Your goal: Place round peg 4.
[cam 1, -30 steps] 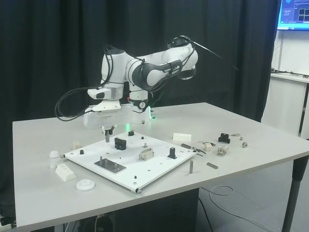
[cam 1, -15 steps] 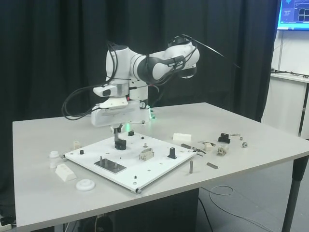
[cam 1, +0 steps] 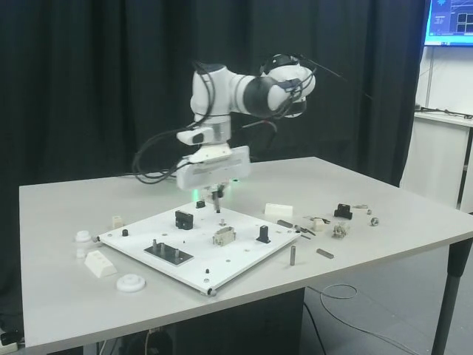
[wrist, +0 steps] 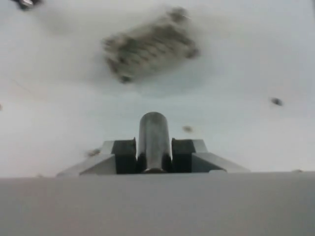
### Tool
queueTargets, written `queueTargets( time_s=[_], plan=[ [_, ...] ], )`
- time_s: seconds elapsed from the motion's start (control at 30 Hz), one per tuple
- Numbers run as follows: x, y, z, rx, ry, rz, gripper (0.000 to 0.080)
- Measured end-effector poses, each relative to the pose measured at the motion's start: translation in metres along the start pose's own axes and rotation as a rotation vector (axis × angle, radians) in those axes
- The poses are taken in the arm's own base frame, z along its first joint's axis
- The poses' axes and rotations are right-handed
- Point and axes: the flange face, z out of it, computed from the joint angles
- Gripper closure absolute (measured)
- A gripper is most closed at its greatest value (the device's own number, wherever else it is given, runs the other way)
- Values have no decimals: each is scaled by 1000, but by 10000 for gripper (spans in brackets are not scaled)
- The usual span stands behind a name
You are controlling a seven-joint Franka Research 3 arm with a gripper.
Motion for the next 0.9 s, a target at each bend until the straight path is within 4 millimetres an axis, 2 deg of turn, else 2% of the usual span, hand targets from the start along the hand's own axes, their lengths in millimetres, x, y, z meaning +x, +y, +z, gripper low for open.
queueTargets(
  time_s=[0.43,0.9],
  plan=[
    [-45,-104,16,-1,-44,41,652],
    [-119,-215,44,-21,-61,81,652]
  ],
)
